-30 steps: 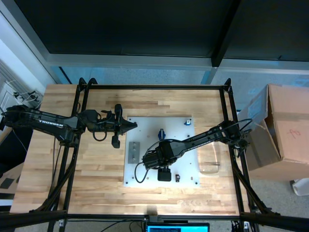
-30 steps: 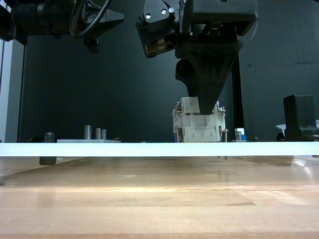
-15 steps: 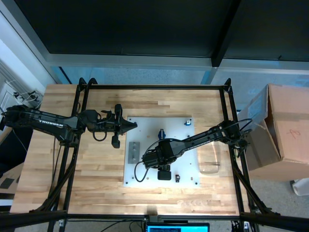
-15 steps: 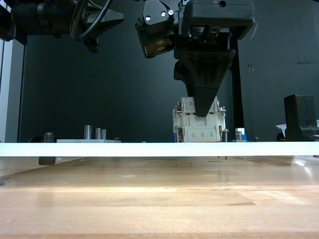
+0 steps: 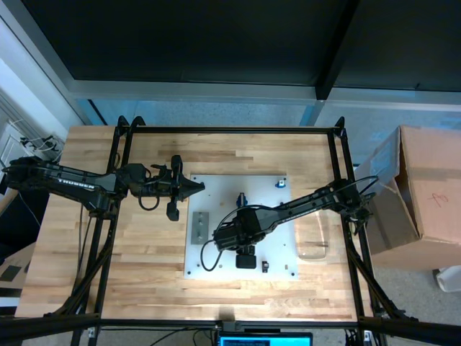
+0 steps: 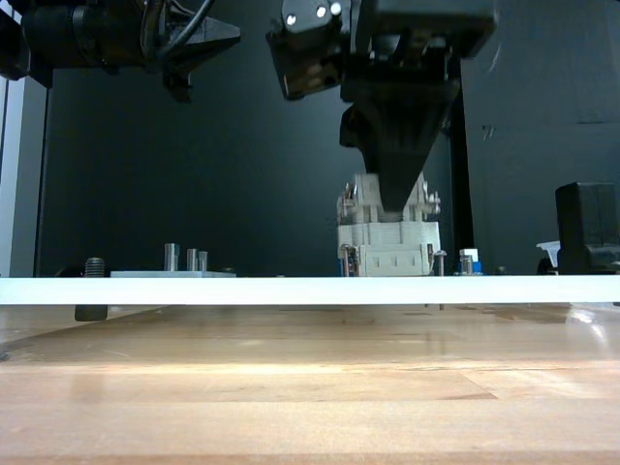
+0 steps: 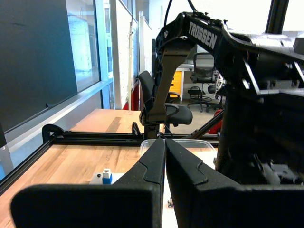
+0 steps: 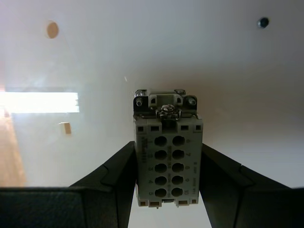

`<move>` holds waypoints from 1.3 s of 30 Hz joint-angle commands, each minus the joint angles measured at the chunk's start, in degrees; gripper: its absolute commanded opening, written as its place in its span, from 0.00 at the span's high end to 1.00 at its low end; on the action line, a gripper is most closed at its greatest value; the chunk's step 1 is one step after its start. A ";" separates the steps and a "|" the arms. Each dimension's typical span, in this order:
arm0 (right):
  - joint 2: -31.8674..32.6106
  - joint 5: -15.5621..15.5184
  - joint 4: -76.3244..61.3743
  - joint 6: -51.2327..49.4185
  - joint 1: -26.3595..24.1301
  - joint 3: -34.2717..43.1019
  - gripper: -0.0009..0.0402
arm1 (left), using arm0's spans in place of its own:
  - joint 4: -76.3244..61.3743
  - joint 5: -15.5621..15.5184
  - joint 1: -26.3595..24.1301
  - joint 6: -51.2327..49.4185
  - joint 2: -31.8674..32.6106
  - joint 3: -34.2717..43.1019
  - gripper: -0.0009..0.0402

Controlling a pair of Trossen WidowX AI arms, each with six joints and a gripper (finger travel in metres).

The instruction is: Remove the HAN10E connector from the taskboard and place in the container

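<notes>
"TROSSEN" is printed in white on the right arm (image 7: 205, 34). The right hand (image 6: 394, 201) grips the HAN10E connector (image 8: 167, 154) by both sides near the taskboard's (image 5: 216, 267) near edge. The connector has risen slightly and sits part-way out of its seat. The left hand (image 7: 165, 145), pinched closed and holding nothing, hovers by the taskboard's far left corner. The container (image 5: 311, 241) sits near the desk's (image 5: 144, 288) right edge.

The pale grey matt plastic HAN10E connector (image 8: 167, 161), with bright metal screws, is gripped by the right gripper (image 8: 167, 148) in matt black plastic above the smooth white taskboard (image 5: 216, 267) on a satin wooden table (image 5: 144, 238), the left gripper (image 7: 165, 142) alike matt black.
</notes>
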 commanded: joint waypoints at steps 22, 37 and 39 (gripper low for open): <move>-10.23 0.79 -0.28 0.22 0.07 0.09 0.96 | 0.00 0.00 0.00 0.00 0.00 0.02 0.98; -12.57 0.61 -0.28 0.57 1.05 -2.78 0.96 | 0.02 0.00 0.02 0.00 0.00 0.02 0.98; -13.81 0.63 -0.26 1.22 1.40 -4.20 0.96 | 0.02 0.00 0.02 0.00 0.00 0.02 0.98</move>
